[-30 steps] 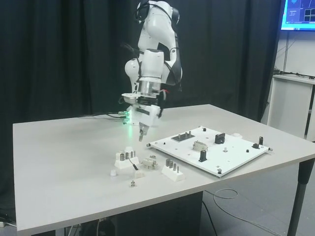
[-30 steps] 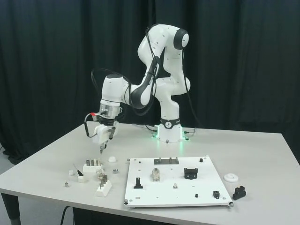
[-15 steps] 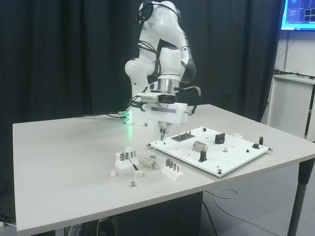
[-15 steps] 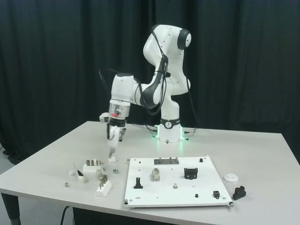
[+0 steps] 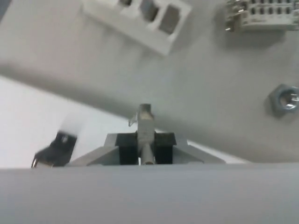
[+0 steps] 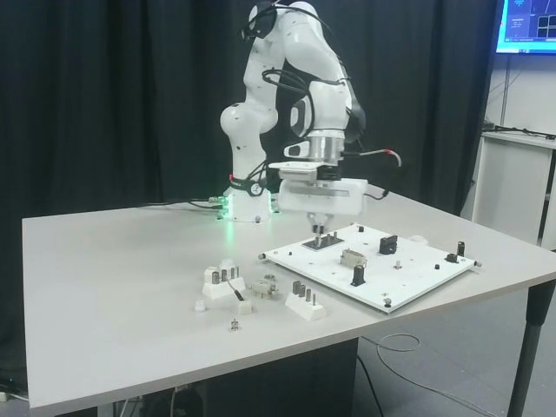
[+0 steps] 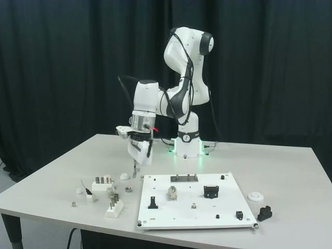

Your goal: Insert Ethernet.

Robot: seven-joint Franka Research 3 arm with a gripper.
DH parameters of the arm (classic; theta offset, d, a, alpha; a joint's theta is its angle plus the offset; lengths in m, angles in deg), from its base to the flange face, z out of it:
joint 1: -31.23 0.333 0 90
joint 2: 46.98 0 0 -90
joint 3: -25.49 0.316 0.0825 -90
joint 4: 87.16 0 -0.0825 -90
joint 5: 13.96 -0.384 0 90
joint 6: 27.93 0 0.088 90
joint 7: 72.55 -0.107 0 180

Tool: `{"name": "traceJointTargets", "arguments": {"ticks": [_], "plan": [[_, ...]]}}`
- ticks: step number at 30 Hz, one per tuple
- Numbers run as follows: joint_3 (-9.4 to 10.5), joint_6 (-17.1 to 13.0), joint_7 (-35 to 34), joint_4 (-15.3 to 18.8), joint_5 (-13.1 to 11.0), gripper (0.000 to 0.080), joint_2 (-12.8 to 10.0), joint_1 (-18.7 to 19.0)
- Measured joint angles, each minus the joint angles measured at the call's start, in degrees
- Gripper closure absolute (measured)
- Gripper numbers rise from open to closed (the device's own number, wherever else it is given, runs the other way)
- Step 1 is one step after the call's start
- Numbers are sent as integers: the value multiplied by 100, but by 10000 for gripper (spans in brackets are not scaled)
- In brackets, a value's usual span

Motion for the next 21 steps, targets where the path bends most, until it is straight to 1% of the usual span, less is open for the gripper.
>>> {"name": "traceJointTargets", "arguments": {"ticks": [6,10,16,21], "plan": [[194,190,486,-105,84,732,-14,0],[346,253,609,-149,96,732,-32,0],[634,383,1105,-280,208,732,-97,-1],[877,504,1284,-479,249,732,-218,-2]]}}
